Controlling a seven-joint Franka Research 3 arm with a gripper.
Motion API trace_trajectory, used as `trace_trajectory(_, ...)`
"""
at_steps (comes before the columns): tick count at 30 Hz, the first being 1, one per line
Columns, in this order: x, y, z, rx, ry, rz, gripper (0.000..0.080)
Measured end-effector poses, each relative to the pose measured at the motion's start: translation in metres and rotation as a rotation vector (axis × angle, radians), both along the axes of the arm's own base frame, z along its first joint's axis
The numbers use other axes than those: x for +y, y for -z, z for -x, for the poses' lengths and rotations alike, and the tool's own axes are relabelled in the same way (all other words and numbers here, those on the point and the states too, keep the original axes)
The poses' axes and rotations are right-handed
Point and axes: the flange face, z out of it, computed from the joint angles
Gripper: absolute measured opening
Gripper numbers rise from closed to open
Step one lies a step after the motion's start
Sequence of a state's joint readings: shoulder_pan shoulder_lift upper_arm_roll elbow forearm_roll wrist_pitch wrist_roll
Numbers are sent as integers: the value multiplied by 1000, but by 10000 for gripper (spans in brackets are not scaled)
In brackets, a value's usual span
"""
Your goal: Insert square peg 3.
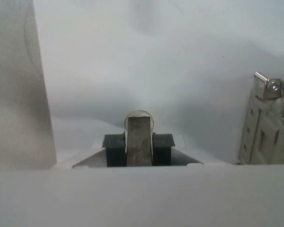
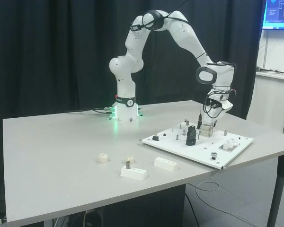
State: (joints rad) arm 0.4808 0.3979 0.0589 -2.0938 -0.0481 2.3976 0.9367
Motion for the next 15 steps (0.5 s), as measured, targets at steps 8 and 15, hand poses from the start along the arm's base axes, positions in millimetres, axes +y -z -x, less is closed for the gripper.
trace_trajectory(8,0,-3,0,-2,0,0,116)
trace_trajectory(15,0,-15,-1,-10,5,-3,297)
